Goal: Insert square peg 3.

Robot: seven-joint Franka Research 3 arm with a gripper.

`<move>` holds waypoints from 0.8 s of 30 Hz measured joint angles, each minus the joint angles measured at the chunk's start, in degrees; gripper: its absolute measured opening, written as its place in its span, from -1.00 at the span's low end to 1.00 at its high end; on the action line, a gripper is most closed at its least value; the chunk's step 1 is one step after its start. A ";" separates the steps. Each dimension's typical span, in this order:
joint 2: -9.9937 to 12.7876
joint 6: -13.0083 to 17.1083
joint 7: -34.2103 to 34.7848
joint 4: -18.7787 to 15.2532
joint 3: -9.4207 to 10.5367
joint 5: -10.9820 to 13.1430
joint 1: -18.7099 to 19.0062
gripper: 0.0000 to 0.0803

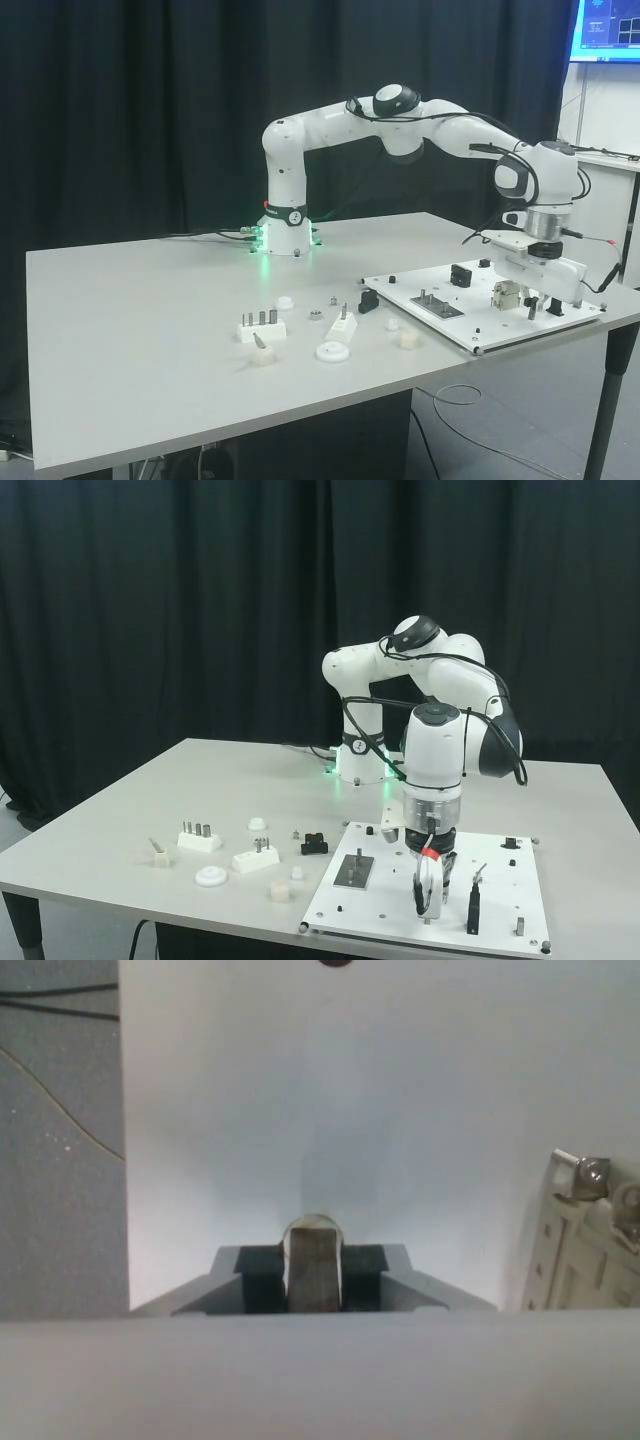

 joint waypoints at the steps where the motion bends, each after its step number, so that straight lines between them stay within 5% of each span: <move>1: 0.00 0.00 -0.01 0.00 0.00 0.00 0.00 -0.71; 24: -0.05 -0.61 -0.10 -0.01 0.04 2.22 -0.62 -0.71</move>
